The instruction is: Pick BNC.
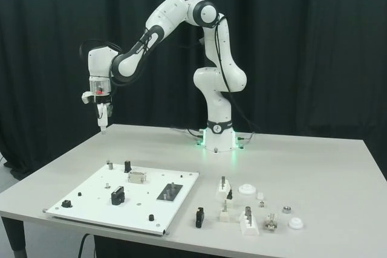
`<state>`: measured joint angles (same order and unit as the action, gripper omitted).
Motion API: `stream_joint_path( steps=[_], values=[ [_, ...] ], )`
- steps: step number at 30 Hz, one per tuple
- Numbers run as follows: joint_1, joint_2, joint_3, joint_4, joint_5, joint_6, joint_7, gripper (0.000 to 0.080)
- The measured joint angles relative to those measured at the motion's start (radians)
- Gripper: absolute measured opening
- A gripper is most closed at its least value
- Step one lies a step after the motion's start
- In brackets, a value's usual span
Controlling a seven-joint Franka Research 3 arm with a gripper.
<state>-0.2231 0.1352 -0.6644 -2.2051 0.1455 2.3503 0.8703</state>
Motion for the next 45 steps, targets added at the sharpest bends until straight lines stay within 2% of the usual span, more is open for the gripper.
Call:
stream_joint_path(
  steps=[21,37,45],
  values=[
    [0.004,-0.007,0.003,-0.008,0.000,-0.002,-0.042,0.0800],
    [0.077,-0.094,0.030,-0.052,-0.001,-0.046,-0.060,0.0800],
    [0.135,-0.142,0.064,-0.082,-0.022,-0.079,-0.061,0.0800]
  ],
)
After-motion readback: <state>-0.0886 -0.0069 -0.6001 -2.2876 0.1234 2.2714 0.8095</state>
